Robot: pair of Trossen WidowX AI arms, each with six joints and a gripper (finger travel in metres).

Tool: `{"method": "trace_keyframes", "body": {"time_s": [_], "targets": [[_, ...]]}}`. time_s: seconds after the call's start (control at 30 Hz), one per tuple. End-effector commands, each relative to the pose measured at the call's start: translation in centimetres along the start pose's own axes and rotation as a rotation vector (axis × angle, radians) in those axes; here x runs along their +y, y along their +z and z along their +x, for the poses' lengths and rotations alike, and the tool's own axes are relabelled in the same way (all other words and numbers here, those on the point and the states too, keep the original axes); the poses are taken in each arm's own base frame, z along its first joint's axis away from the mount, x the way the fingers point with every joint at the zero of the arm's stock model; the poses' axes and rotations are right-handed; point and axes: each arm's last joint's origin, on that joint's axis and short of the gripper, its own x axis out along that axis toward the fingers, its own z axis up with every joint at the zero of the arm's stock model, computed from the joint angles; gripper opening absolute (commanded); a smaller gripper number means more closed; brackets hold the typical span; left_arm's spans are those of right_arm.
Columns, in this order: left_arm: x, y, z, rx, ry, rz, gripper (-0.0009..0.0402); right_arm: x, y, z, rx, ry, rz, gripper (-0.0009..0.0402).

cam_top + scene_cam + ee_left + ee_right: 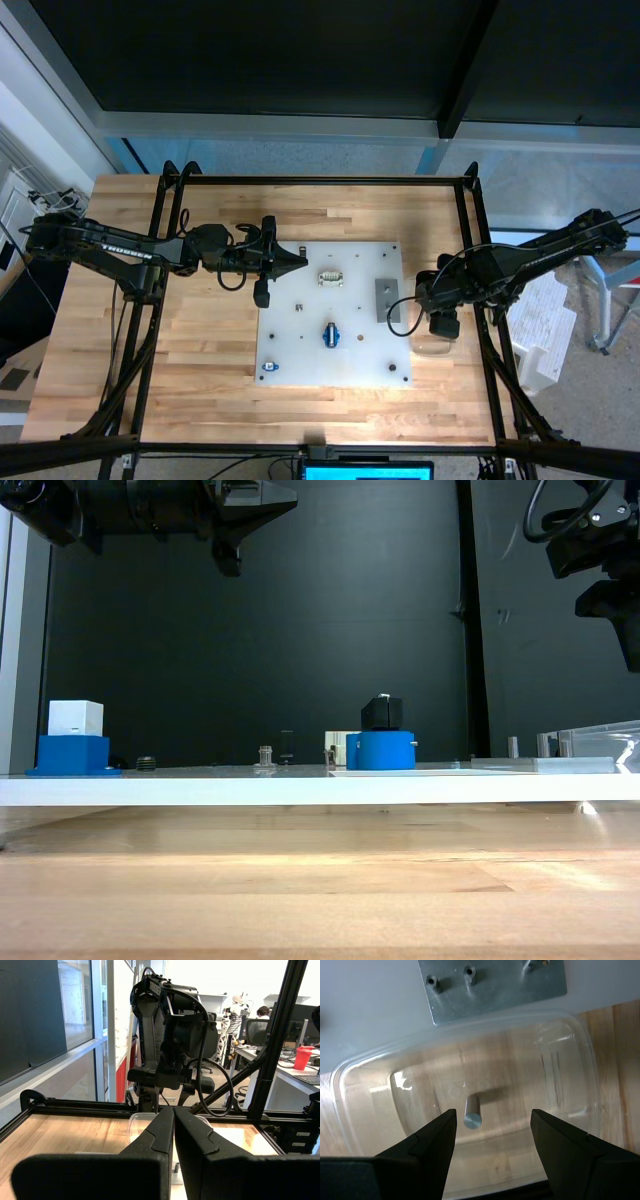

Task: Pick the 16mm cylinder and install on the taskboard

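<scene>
My right gripper [492,1116], fingers spread, hangs above the cylinder [472,1111] lying in the tray [585,1075]; my left gripper [174,1109], fingers pressed together, above the board's [300,345] edge.

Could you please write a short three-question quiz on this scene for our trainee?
1. True or false: the tiny silvery metal cylinder stands on the large white square taskboard.
2. Which pincer hangs open above the clear plastic tray: A left, B right?
3. Fill in: the left pincer, high over the taskboard's left edge, is ____.
Key: 1 false, it lies in the tray; 2 B, the right pincer; 3 shut.
</scene>
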Motion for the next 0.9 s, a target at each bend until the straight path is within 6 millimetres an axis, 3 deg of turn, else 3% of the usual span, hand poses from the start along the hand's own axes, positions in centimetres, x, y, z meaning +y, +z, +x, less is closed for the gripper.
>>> {"method": "trace_keyframes", "body": {"time_s": [0.03, 0.53, 0.9], "targets": [[0.0, 0.0, 0.0, 0.000, 0.000, 0.000, 0.0000, 0.1, 0.0, 0.3, -0.005, 0.002, 0.000, 0.0211], [0.0, 0.0, 0.0, 0.000, 0.000, 0.000, 0.0000, 0.1, -0.9, 3.7, -0.002, 0.012, 0.015, 0.0210], [0.0, 0.0, 0.0, 0.000, 0.000, 0.000, 0.0000, 0.0, -1.3, 5.0, -0.009, 0.015, 0.021, 0.0210]]}}
